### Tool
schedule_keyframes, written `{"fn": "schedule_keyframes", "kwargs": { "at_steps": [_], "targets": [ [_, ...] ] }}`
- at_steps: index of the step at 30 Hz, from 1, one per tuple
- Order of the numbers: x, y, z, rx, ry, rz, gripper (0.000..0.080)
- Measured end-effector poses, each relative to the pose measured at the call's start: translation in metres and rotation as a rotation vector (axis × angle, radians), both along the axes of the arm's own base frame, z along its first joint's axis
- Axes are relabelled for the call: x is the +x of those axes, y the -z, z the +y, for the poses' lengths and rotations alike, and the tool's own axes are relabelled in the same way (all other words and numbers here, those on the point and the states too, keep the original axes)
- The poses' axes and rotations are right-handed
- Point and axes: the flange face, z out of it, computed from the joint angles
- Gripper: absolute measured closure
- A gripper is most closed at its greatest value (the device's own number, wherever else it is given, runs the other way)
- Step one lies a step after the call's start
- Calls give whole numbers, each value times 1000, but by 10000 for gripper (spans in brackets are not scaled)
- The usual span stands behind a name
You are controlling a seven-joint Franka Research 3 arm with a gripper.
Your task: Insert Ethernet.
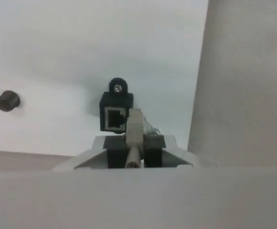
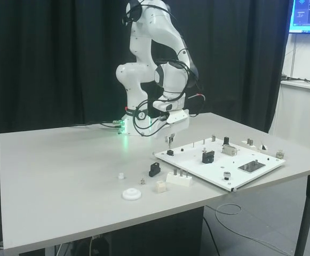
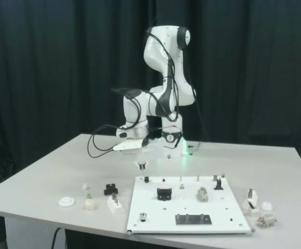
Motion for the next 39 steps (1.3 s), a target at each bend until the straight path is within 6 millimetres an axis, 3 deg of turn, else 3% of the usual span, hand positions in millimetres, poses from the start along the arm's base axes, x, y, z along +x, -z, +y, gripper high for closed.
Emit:
{"fn": "schedule_keyframes", "kwargs": {
  "at_steps": [39],
  "targets": [
    [-16,10,9,8,-5,13,732]
  ]
}}
